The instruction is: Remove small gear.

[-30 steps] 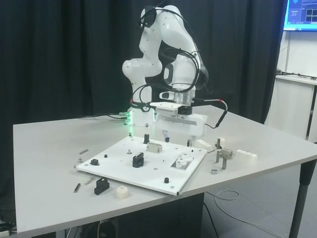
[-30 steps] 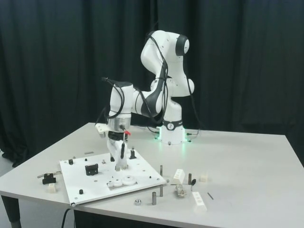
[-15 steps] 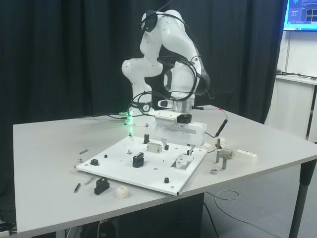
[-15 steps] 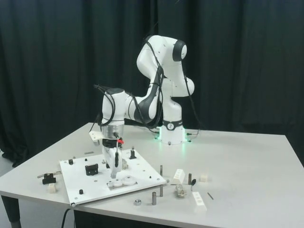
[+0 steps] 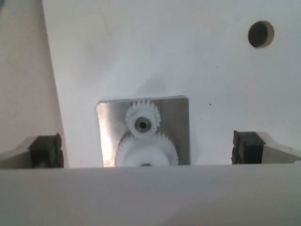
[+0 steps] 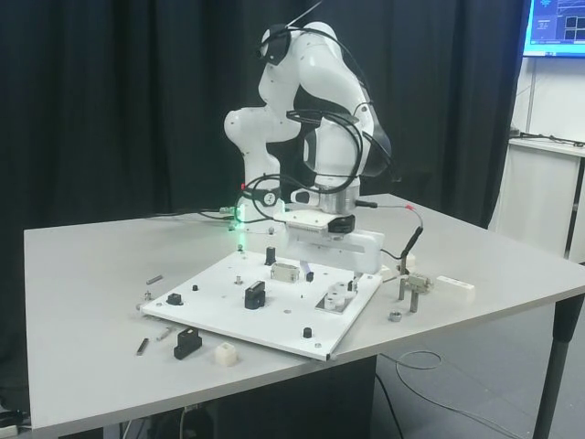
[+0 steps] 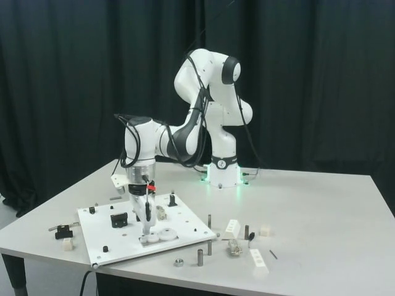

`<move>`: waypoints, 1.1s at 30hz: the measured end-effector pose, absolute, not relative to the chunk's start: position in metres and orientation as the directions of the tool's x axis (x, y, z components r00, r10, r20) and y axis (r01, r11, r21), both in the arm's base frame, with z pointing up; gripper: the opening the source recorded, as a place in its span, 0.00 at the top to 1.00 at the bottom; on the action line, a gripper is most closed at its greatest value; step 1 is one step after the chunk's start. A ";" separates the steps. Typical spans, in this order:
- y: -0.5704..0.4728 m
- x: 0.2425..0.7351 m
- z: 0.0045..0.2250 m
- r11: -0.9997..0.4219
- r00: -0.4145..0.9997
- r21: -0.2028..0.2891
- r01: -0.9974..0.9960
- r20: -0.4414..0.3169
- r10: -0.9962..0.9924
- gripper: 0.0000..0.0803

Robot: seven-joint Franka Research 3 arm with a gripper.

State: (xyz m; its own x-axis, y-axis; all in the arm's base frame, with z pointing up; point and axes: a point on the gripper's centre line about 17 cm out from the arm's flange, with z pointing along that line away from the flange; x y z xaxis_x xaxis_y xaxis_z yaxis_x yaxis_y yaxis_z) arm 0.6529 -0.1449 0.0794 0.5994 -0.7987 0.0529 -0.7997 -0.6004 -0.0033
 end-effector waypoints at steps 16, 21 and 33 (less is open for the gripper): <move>-0.151 0.657 0.069 -0.634 0.633 0.011 -0.774 0.048 -0.772 0.00; -0.152 0.658 0.067 -0.641 0.640 0.006 -0.768 0.043 -0.767 0.00; -0.153 0.657 0.062 -0.647 0.647 -0.004 -0.762 0.030 -0.762 0.00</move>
State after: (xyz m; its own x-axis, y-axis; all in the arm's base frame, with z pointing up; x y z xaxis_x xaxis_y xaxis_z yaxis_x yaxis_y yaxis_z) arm 0.6566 -0.1530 0.0619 0.6470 -0.7619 0.0302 -0.7622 -0.6474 -0.0044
